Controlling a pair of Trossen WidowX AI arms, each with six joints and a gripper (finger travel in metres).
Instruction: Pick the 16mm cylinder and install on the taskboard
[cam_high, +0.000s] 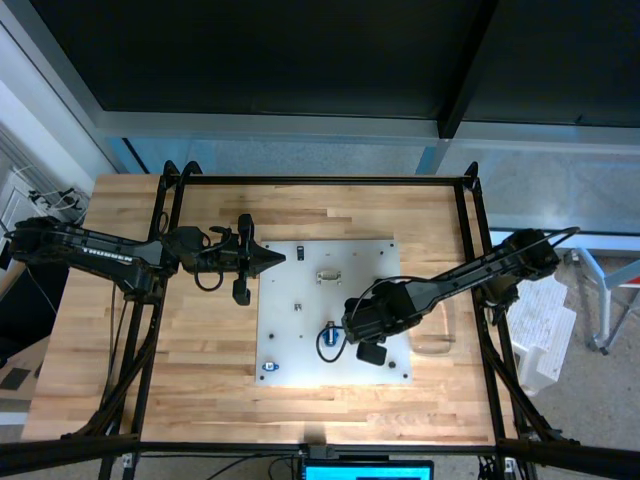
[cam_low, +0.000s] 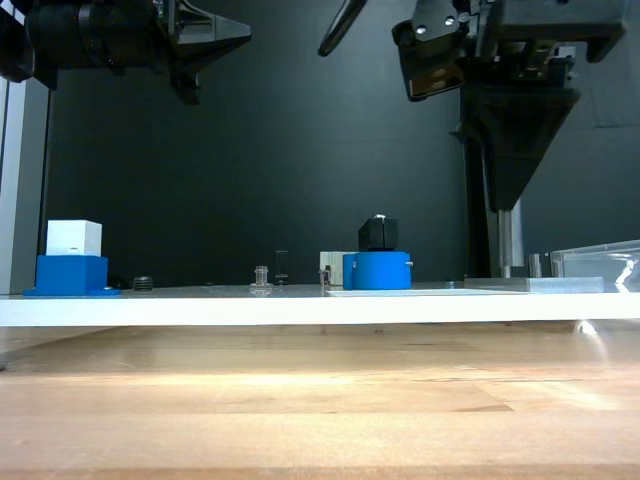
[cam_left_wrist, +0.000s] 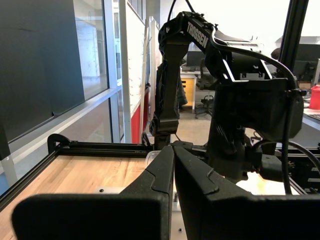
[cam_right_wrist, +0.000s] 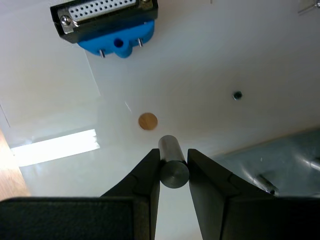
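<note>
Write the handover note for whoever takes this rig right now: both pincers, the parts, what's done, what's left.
Left pincer: shut, empty, parked high at the left edge of the taskboard.
Right pincer: shut on the 16mm cylinder, held well above the board, not far from the blue connector.
Done: cylinder picked, not yet installed.
Left: probably line it up over the round hole just beyond the fingertips, lower it, seat it, open the pincer and back away.

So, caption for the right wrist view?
Right gripper clamps the 16mm cylinder near a taskboard hole; left gripper hangs shut near board edge.
</note>
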